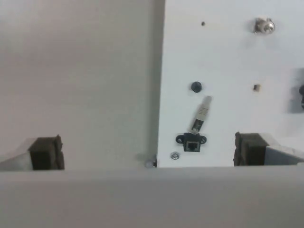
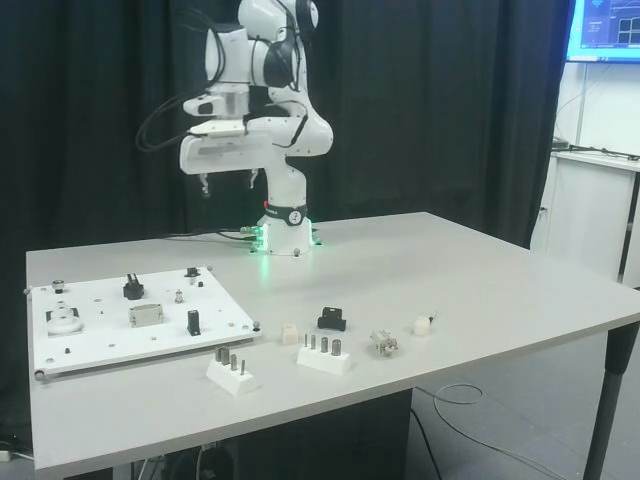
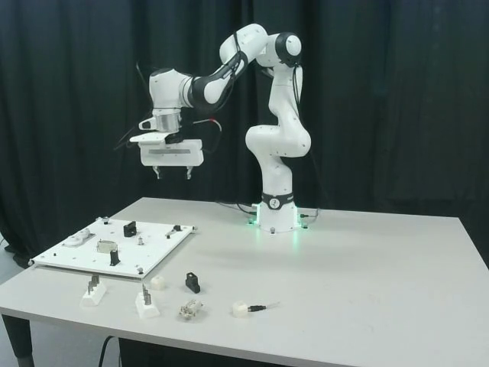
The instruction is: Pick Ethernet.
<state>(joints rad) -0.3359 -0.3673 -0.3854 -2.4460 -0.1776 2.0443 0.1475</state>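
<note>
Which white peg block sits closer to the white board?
The peg block at the white board's corner; the other block stands beside the black bracket.

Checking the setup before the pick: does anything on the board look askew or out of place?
The Ethernet plug sits tilted in its black socket near the white board's edge, leaning rather than straight. Otherwise nothing stands out. The hand hangs open high above.
</note>
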